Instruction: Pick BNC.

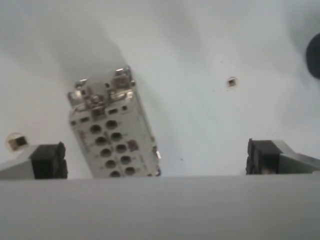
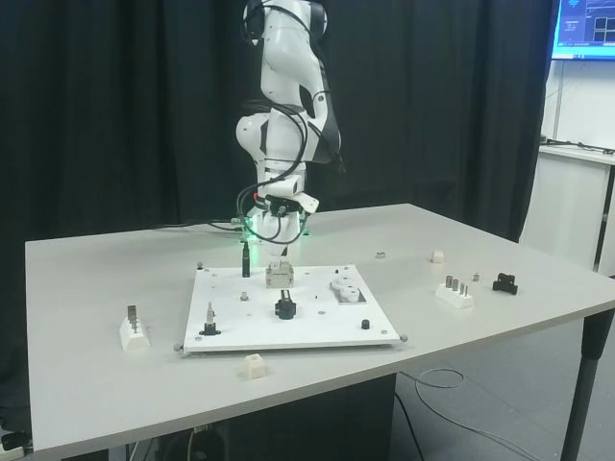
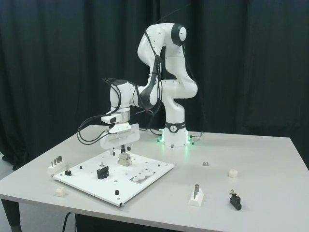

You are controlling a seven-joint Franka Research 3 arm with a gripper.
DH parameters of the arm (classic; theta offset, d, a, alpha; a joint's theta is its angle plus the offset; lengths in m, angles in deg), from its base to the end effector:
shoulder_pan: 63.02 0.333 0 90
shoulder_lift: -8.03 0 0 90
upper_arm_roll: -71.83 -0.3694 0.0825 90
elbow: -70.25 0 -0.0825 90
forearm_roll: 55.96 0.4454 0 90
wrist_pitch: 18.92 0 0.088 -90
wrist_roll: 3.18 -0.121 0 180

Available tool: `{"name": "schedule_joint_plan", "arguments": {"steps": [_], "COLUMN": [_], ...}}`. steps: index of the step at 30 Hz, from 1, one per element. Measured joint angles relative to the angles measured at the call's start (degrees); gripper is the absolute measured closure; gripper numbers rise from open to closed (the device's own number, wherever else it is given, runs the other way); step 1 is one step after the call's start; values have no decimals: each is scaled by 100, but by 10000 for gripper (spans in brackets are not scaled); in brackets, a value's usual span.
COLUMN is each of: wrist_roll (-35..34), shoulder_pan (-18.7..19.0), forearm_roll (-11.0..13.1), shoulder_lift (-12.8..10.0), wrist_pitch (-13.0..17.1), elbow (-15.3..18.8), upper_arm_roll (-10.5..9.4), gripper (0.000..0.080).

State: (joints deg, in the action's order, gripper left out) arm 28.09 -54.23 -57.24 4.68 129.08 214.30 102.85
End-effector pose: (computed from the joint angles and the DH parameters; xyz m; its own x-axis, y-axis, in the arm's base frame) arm 0.4653 -0.1922 0.2503 0.9843 0.1766 -0.0065 0.1767 -0.9832 0.0456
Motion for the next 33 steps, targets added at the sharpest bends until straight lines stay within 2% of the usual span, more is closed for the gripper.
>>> {"name": "schedule_joint_plan", "arguments": {"steps": [12, 33], "wrist_roll": [-71, -205], "shoulder_pan": [21, 21], "forearm_roll": [-10, -92], "shoulder_lift": [98, 149], "wrist_pitch": [-211, -220], "elbow": [-17, -124], "upper_arm_roll": [0, 3], "gripper": [3, 2]}}
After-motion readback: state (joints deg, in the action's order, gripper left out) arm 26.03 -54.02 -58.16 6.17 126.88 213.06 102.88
